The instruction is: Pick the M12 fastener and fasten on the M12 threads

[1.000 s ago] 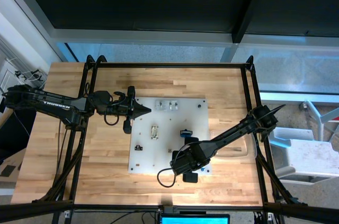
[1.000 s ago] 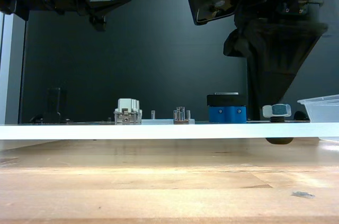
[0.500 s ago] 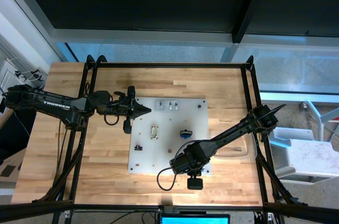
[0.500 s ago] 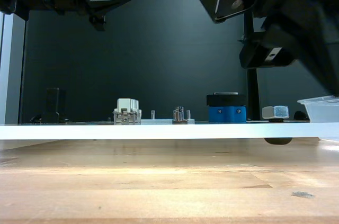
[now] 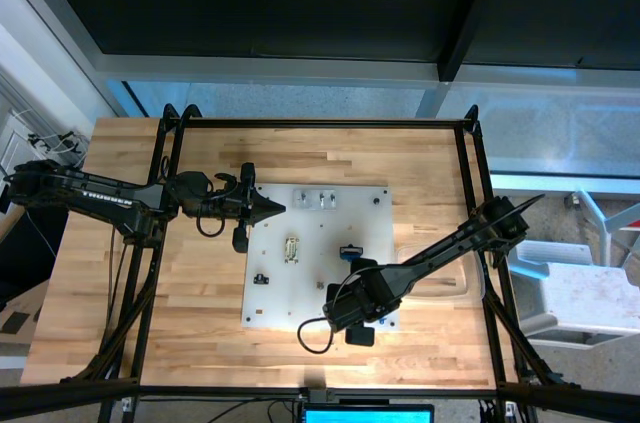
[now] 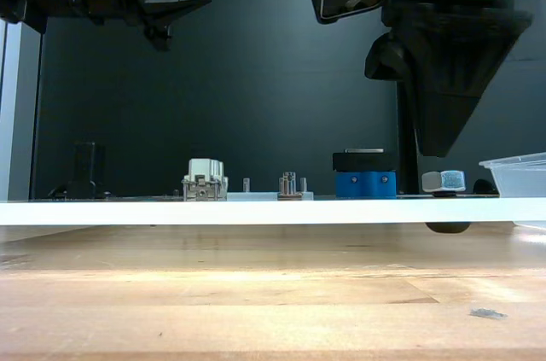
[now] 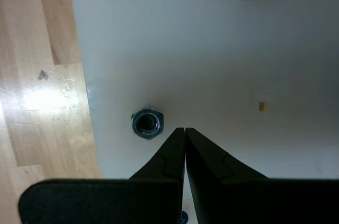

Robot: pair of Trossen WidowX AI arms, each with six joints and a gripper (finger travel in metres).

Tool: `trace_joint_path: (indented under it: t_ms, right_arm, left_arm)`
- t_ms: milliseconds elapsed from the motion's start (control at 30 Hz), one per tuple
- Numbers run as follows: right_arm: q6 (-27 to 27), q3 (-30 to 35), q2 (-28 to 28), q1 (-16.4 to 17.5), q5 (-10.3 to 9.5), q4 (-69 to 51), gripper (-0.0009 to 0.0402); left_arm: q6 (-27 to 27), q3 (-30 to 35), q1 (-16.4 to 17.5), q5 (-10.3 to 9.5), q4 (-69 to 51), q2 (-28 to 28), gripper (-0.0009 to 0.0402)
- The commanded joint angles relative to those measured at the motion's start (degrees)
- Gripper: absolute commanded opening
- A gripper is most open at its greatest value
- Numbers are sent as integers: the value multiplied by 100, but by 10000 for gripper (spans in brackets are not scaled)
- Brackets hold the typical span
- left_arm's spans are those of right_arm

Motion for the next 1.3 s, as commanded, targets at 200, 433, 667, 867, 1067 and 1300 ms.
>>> trace_joint_path:
  t_ms: [200,433,667,867,1067,1300]
  right_arm:
    - [7,-15,98,2,-46,83,0]
    - [-208,-4,76,2,-2068,105,0]
    - [-210,-7,13,-2,-2059,57,0]
    - [-157,-4,-68,-13,-1259,59,0]
    - [-22,-7,-127,-37,57,44,0]
    - [-42,-17,142,-35,-142,216,0]
  left_arm:
    - [0,2,2,2,2,0,0]
    - [0,2,2,2,4,-2,0]
    - [0,2,2,2,0,0,0]
    - [0,2,2,2,0,0,0]
    - [0,2,0,2,2,0,0]
    - [0,2,0,2,-2,0,0]
